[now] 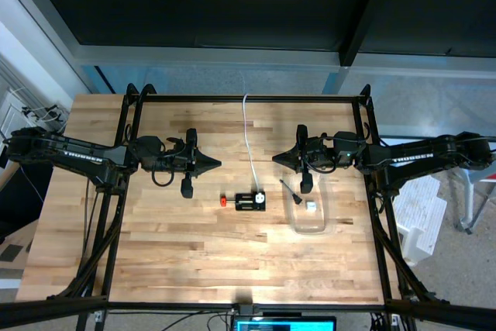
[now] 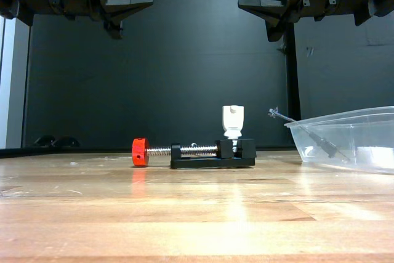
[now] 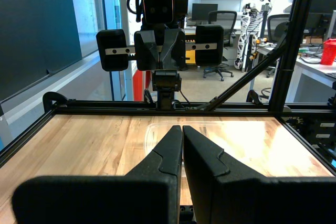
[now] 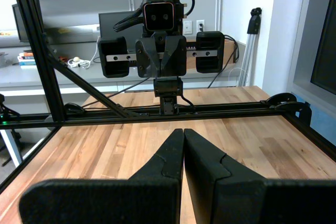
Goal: Remove the power plug from the receptacle and place in the container
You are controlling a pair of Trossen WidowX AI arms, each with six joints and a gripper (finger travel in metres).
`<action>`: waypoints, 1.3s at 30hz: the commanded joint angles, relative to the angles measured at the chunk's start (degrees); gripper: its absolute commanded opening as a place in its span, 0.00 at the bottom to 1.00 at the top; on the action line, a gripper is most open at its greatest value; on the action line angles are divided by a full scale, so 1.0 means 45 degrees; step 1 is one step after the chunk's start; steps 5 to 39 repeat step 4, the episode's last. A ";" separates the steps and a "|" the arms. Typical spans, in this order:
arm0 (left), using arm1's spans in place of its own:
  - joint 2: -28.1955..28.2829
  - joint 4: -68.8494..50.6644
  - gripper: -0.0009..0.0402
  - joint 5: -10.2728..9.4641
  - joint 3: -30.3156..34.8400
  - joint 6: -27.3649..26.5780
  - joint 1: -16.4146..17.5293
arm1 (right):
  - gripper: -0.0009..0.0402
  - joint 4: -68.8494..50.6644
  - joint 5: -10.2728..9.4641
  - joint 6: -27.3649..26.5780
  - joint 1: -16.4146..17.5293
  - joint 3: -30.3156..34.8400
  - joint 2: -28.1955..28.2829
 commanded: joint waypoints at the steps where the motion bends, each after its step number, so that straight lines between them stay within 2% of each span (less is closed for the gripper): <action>1: 0.0005 0.0005 0.02 0.0005 0.0005 0.0000 0.0000 | 0.02 0.0000 0.0005 0.0000 0.0000 0.0000 0.0000; 39: 0.0005 0.0000 0.02 0.0005 0.0005 0.0000 0.0000 | 0.02 0.0000 0.0005 0.0000 0.0000 0.0000 0.0000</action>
